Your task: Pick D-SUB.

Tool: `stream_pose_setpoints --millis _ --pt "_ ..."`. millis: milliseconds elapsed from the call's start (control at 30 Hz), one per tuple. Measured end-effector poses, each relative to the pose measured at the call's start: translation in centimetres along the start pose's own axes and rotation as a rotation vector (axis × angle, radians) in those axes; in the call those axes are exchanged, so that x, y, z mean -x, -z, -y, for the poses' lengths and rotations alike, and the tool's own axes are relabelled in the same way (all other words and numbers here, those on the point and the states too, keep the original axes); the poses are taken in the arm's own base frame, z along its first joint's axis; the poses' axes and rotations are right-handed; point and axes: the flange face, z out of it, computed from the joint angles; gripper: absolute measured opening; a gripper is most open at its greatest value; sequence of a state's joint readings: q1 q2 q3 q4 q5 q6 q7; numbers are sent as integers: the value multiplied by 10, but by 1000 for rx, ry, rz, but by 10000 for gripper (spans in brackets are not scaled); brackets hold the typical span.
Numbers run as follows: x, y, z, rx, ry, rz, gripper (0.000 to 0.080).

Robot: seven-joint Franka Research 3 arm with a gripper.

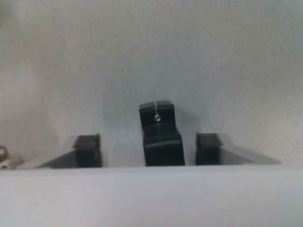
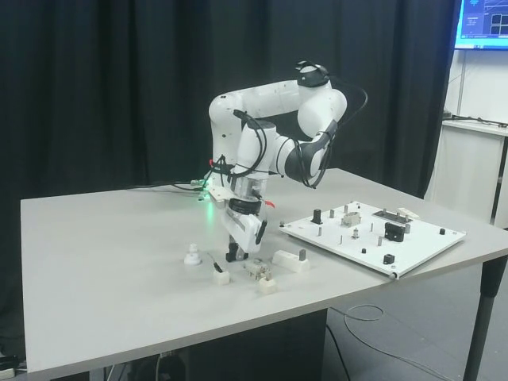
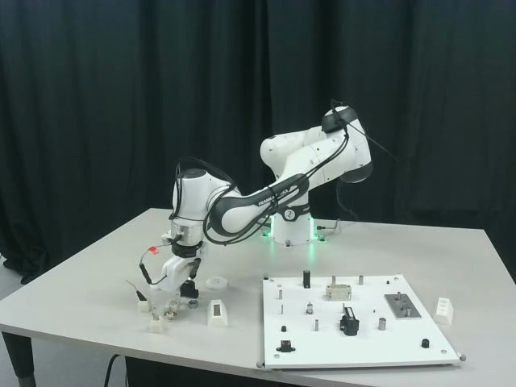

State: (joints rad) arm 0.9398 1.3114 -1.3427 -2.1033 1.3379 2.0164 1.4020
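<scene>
In the wrist view a small black upright part (image 1: pixel 161 135) with a bit of metal on its top stands between my fingertips; it looks like the D-SUB. My gripper (image 1: pixel 147 150) is open, one black fingertip (image 1: pixel 88 150) well clear of the part and the other closer, neither touching it. A white surface (image 1: pixel 151 196) fills the picture's lower band and hides the part's base. From the room cameras the gripper (image 2: pixel 236 254) (image 3: pixel 182 295) hangs low over the table among small white holders, and it hides the black part there.
Small white holders lie around the gripper: a round one (image 2: pixel 190 256), one with a thin black piece (image 2: pixel 221 276), one with metal parts (image 2: pixel 264 282) and a block (image 2: pixel 291 260). A white assembly board (image 2: pixel 429 242) (image 3: pixel 403 343) with several black and metal parts lies beyond the holders.
</scene>
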Motion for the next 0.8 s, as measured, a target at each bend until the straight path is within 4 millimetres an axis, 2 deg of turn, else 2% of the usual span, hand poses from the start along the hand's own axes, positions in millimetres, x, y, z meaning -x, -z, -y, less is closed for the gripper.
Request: stream_pose_setpoints --millis 67,100,233,267,800 --pt "0 0 0 0 -1 2 549" --pt "0 0 0 0 -2 3 346" --pt "0 0 0 0 -3 4 346" --pt "0 0 0 0 -3 4 182" --pt "-5 10 5 -17 -10 0 155"
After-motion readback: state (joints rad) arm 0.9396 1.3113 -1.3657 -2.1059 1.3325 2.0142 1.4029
